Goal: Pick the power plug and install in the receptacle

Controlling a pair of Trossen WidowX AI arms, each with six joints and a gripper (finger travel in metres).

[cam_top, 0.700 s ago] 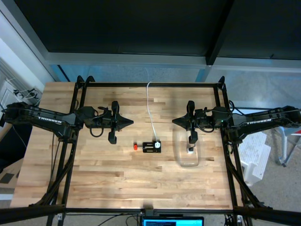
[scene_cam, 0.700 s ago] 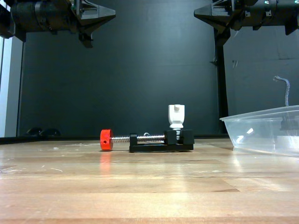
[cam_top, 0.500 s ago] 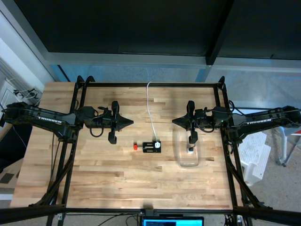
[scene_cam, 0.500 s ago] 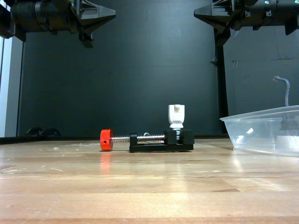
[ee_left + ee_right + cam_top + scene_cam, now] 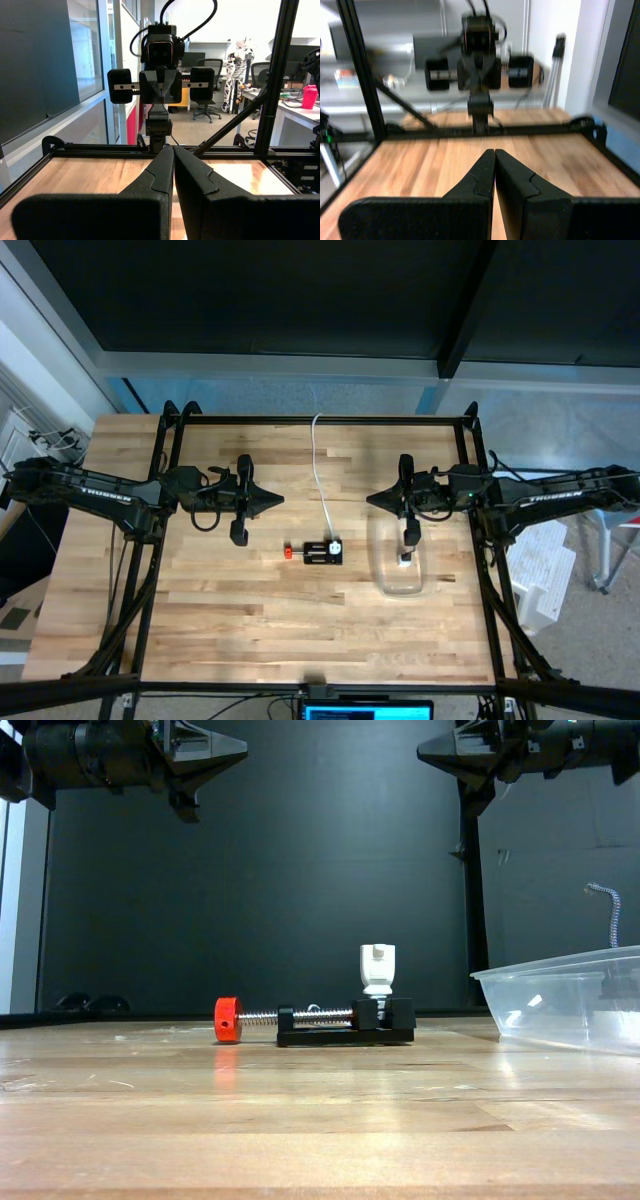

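The right tool (image 5: 375,500) hung high above the wooden tabletop (image 5: 250,620), its fingers pressed together on nothing, and the left tool (image 5: 270,500) faced it tip to tip at the same height, likewise closed and empty. The small dark black-grey power plug (image 5: 406,554) lay below the right tool and a little behind its tip, inside a clear oblong plastic tray (image 5: 400,587) and close against a small white block (image 5: 404,562). It was too small to make out its shape. It looked light and rigid, likely to skid on the smooth tray floor, so it was probably best pinched across its short sides from straight above, clear of the block. The white-faced receptacle (image 5: 334,543) with its bluish mark stood upright below the gap between the two tools, held in a black clamp (image 5: 322,553) with a red knob (image 5: 288,552), a white cable (image 5: 320,470) trailing away from it. There was one plug, one receptacle, one clamp, one tray, one white block and two tools.
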